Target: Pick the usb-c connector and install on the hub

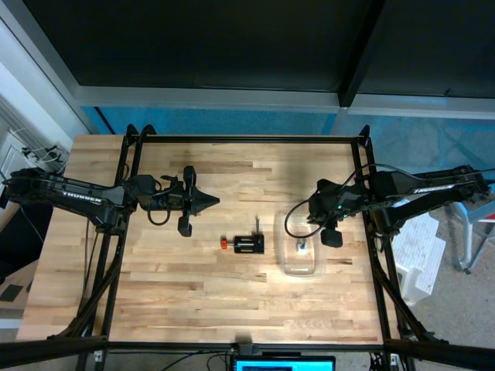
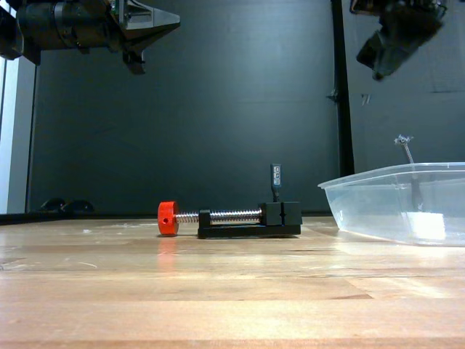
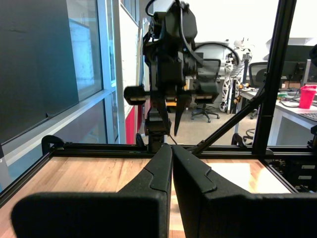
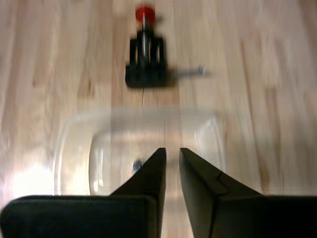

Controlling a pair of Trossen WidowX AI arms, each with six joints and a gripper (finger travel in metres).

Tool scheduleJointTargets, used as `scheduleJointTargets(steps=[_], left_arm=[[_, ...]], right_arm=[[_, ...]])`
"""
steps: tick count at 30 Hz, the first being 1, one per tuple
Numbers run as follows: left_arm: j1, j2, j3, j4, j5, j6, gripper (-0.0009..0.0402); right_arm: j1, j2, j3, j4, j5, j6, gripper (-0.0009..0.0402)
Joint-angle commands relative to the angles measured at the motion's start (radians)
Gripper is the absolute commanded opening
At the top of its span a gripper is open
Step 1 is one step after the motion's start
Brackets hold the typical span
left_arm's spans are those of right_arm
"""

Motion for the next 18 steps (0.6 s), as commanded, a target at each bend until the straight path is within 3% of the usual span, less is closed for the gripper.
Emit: scheduleJointTargets(steps=[1,11,18], left_arm=[[0.0,0.0,0.0,0.0,0.0,0.0,0.0],[0.0,0.0,0.0,0.0,0.0,0.0,0.0],[0.0,0.0,0.0,0.0,0.0,0.0,0.0]], right_arm=[[0.024,0.035,-0.002,-0.053,0.0,0.031,0.0077],[0.112,0.152,-0.003,-0.087,0.026,0.116,0.017],[0.126,0.241,-0.012,-0.082,0.04,0.142,0.0191]])
